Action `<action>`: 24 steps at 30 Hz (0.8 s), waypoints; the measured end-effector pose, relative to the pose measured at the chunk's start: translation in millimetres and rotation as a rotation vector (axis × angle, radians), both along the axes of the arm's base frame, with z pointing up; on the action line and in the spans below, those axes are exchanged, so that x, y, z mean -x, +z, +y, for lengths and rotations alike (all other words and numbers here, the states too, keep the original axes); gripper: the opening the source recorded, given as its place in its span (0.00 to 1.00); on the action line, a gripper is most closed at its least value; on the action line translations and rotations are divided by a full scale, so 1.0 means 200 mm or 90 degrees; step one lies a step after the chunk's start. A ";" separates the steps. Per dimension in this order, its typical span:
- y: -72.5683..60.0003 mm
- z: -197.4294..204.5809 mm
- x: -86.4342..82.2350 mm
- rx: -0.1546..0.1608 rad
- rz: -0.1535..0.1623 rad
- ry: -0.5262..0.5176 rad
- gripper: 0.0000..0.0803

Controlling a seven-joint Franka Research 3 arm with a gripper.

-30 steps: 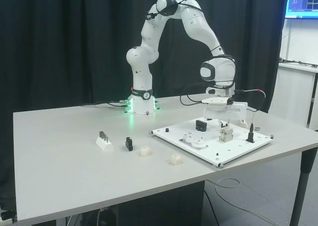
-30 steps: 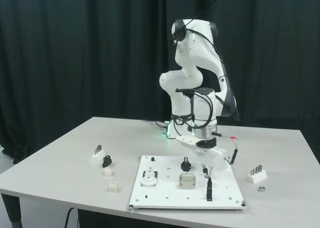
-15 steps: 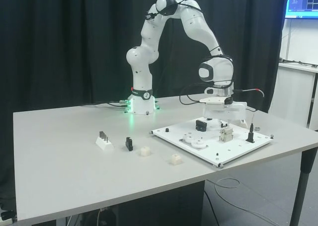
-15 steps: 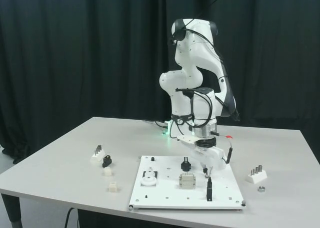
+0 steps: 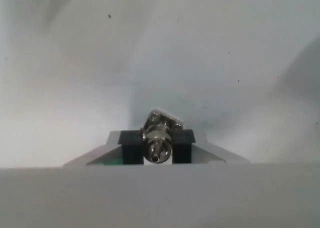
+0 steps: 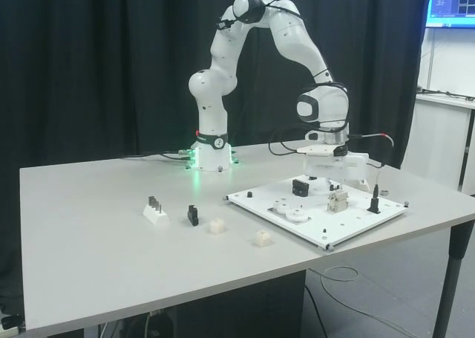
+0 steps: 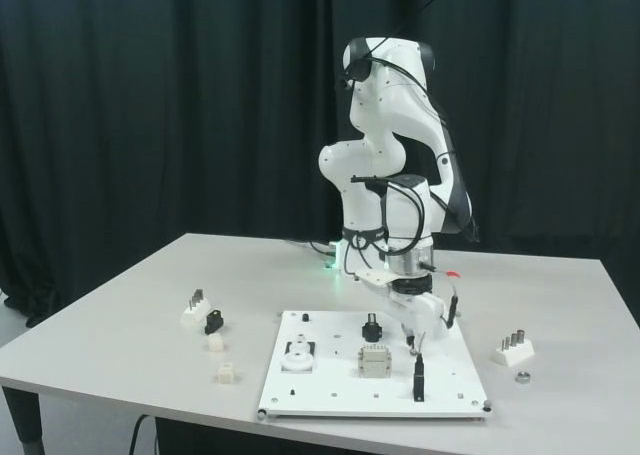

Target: Insert BNC.

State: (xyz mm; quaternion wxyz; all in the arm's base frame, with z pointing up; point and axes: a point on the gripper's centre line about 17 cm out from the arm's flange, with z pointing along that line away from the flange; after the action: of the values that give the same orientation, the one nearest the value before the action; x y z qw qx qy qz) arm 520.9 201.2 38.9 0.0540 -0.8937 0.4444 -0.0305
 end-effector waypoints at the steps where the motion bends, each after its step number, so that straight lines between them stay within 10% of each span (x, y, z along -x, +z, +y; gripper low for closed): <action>1: 0.00 0.00 0.00 0.000 0.000 -0.004 0.15; 24: 0.00 0.00 0.00 -0.005 0.020 -0.093 0.15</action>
State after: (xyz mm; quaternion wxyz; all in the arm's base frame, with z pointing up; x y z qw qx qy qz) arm 520.1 200.6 38.5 0.0479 -0.8592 0.5090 -0.0183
